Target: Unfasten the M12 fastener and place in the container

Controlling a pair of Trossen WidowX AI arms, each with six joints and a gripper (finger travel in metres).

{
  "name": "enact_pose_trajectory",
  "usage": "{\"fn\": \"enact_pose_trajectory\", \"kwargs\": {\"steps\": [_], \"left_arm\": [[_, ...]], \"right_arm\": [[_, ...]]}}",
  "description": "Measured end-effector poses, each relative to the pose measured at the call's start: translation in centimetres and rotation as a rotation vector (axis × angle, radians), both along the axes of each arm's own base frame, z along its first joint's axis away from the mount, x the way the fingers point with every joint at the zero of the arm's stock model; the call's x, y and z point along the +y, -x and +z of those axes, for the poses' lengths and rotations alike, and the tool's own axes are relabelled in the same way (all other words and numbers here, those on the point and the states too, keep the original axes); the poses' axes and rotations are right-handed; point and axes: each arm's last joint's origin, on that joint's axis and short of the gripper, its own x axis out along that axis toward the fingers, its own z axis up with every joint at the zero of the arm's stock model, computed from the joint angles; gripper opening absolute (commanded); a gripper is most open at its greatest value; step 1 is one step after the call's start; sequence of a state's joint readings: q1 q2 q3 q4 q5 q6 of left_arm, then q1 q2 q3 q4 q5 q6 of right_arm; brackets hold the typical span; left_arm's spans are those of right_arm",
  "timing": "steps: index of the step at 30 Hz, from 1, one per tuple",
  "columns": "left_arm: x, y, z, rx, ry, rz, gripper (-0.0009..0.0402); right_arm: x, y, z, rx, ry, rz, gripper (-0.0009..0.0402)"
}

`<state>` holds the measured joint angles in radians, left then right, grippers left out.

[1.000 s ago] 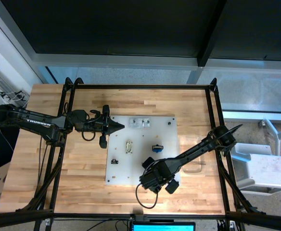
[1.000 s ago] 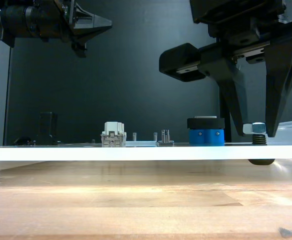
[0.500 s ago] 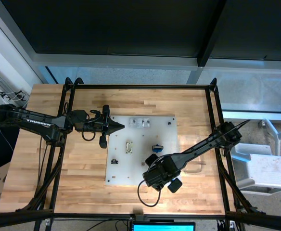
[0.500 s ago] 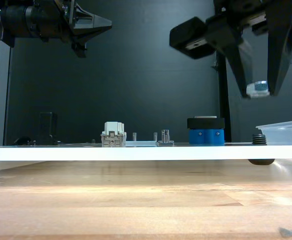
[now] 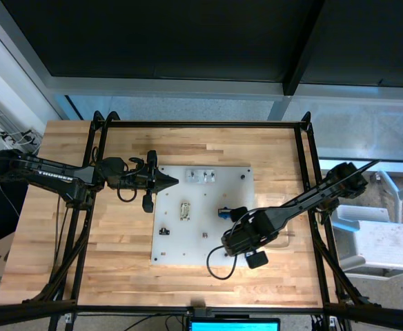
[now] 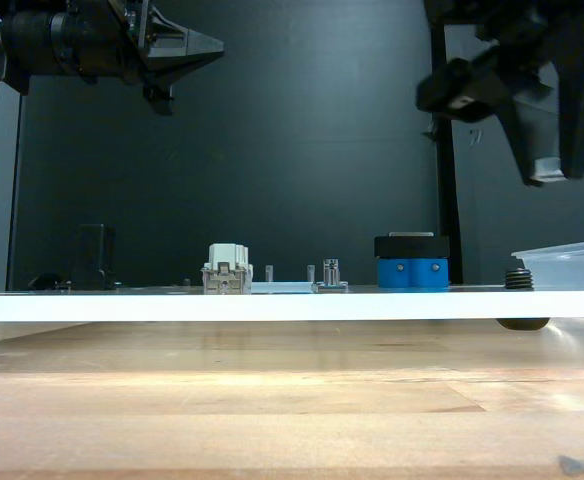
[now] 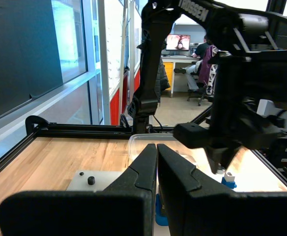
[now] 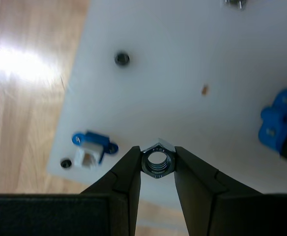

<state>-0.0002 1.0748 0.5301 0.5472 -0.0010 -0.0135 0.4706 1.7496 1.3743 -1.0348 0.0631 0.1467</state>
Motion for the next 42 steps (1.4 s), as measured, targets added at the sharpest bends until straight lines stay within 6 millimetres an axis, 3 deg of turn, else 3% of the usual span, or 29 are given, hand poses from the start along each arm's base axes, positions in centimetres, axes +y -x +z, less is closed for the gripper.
{"fn": "enact_pose_trajectory", "kwargs": {"steps": [32,42], "left_arm": [[0.0,0.0,0.0,0.001,0.000,0.000,0.0000],[0.0,0.0,0.0,0.001,0.000,0.000,0.0000]], "right_arm": [[-6.2,11.1,-2.0,0.019,-0.029,-0.228,0.0002],[-6.6,12.0,-2.4,0.027,-0.025,-0.234,0.0075]]}}
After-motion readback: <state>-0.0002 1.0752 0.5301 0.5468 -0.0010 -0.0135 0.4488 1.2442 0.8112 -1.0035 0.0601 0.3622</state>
